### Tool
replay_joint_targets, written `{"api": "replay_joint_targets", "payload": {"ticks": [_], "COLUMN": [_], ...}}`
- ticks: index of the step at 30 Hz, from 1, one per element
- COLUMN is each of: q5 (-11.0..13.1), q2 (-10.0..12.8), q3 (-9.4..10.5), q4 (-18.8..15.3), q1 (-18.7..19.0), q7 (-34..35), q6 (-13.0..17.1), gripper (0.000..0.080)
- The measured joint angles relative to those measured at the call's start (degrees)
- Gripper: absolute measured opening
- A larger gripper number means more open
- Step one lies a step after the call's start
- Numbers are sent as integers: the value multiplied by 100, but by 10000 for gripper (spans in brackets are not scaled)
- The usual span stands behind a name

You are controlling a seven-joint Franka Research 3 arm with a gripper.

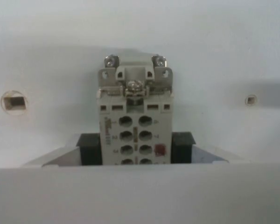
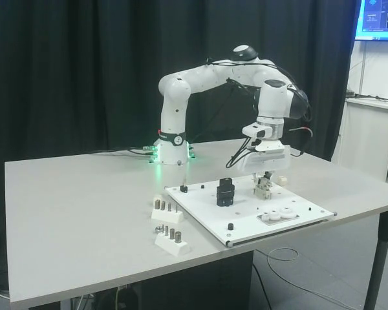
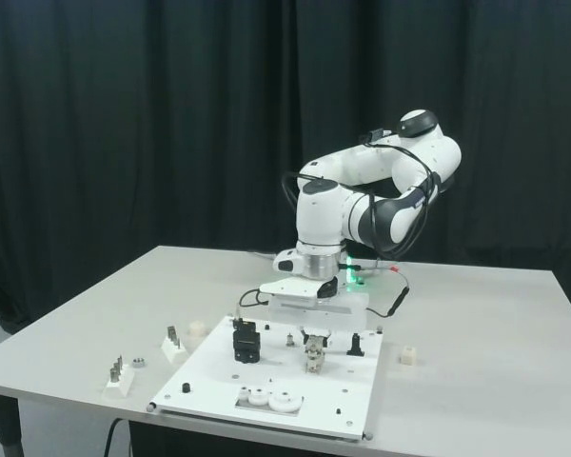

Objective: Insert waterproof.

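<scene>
1. Tool [image 1: 136, 149] clamped on the waterproof connector [image 1: 135, 122]: black pads [image 1: 90, 148] pressed against both of its sides in the wrist view.
2. Connector held upright, low over the white board [image 2: 249, 213] that rests near the bench's [image 2: 77, 206] front edge; contact with the board not discernible.
3. Black block [image 2: 225, 192] standing apart on the board, beside the connector; white gears [image 2: 278, 217] near the board's front edge.
4. Risk, as a judgement: slight misalignment over the seat likely to jam the connector or tilt it in the grip; excess downward force likely to shift the board.
5. Risk: metal clamp and screws [image 1: 135, 74] at the connector's end may catch on the seat if tilted.
6. Numerals beside the connector's round holes, too small to read reliably; no brand legible.
</scene>
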Motion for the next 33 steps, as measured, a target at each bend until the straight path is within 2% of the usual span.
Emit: {"api": "replay_joint_targets", "payload": {"ticks": [10, 16, 17, 24, 25, 26, 33], "q5": [-7, -16, -22, -58, -60, -60, -60], "q2": [1, 4, 4, 0, -3, -5, -15], "q3": [-4, 0, 0, -11, -19, -28, -155], "q4": [-5, -5, -5, -5, -5, -4, 18], "q1": [15, 28, 27, 29, 30, 31, 83], "q7": [-111, -520, -520, -501, -489, -478, -336], "q6": [22, 68, 66, 16, -8, -38, -296], "gripper": [310, 315, 618, 618, 745, 786, 797]}}
